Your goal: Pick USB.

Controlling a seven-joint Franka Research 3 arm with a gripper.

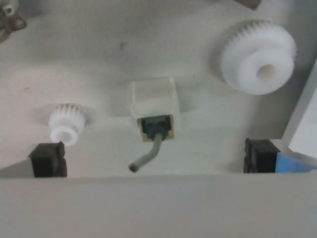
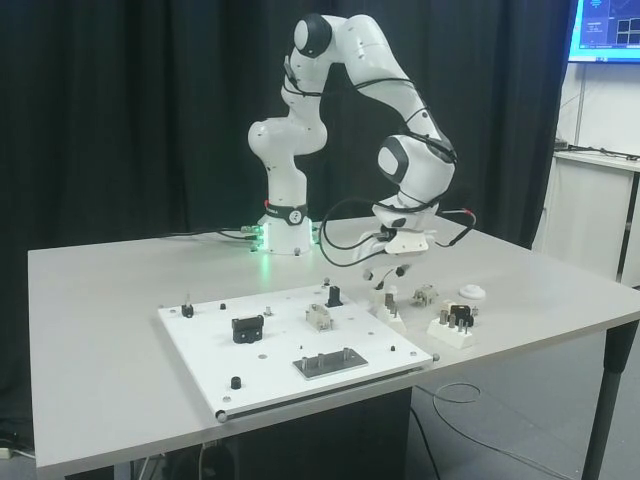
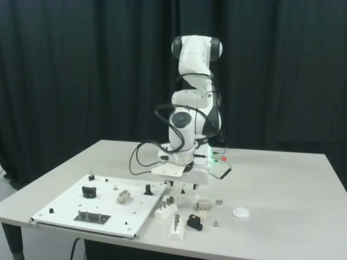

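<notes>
The USB plug [image 1: 157, 126] is black with a short grey cable stub [image 1: 147, 158]. It sits in a small white block holder [image 1: 152, 96] on the grey table. My gripper [image 1: 154, 158] hangs above it, open, and the plug lies about midway between the black fingertips [image 1: 48, 159]. Nothing is held. In the first room view the gripper [image 2: 385, 274] hovers just over the white holder [image 2: 387, 303], to the right of the white board. In the second room view the gripper [image 3: 184, 189] points down, and the plug is too small to make out.
A large white gear [image 1: 258, 57] and a small white gear [image 1: 66, 121] lie on either side of the holder. The white board [image 2: 290, 345] carries several fixtures. A white peg holder [image 2: 452, 328] and the large gear [image 2: 472, 291] sit near the table's edge.
</notes>
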